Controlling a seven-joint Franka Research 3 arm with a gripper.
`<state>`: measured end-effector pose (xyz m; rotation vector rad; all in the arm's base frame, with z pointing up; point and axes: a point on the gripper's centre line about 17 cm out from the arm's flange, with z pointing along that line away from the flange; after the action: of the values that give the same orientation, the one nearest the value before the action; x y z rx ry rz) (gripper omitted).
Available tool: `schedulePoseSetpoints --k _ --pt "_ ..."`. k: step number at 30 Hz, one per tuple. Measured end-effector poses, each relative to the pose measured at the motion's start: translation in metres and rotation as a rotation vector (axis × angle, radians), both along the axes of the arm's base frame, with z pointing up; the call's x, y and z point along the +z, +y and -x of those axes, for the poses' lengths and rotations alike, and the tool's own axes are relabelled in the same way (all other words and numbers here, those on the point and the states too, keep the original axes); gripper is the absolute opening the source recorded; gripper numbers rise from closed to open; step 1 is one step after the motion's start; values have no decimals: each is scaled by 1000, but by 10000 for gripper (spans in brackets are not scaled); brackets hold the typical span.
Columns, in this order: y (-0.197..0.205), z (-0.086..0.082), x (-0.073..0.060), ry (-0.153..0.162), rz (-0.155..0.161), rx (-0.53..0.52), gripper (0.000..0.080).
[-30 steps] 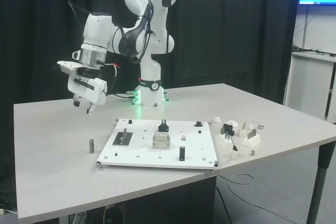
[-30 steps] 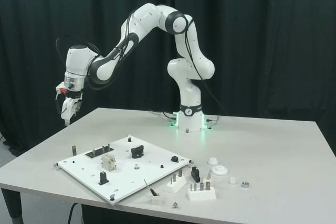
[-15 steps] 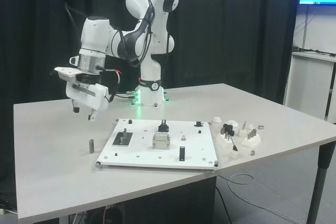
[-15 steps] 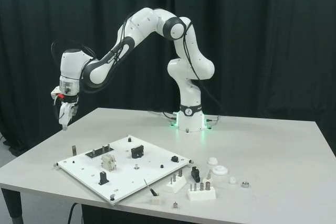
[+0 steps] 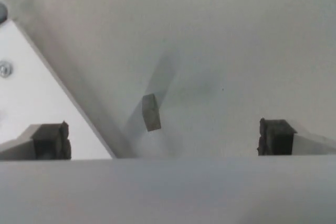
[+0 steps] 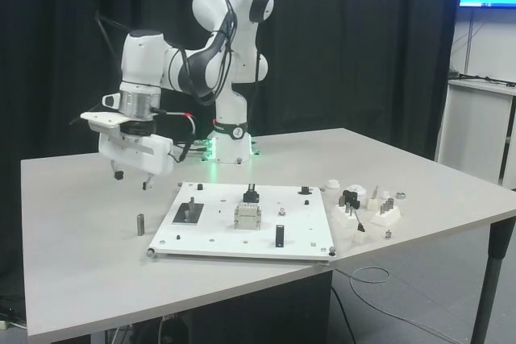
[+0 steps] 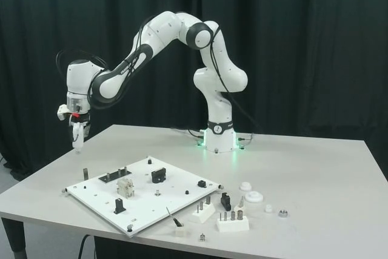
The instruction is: Pick square peg 4.
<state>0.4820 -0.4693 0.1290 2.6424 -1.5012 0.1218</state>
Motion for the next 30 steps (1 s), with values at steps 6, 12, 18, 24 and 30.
schedulePoseSetpoints --k 6,12,18,24,30 --pt "4 5 -12 8 -35 49 800" --pt "7 6 -26 12 -57 92 800" --pt "10 4 -42 11 -77 126 800" --pt "11 3 -58 15 -92 128 800" --pt "12 4 -71 27 -100 140 800"
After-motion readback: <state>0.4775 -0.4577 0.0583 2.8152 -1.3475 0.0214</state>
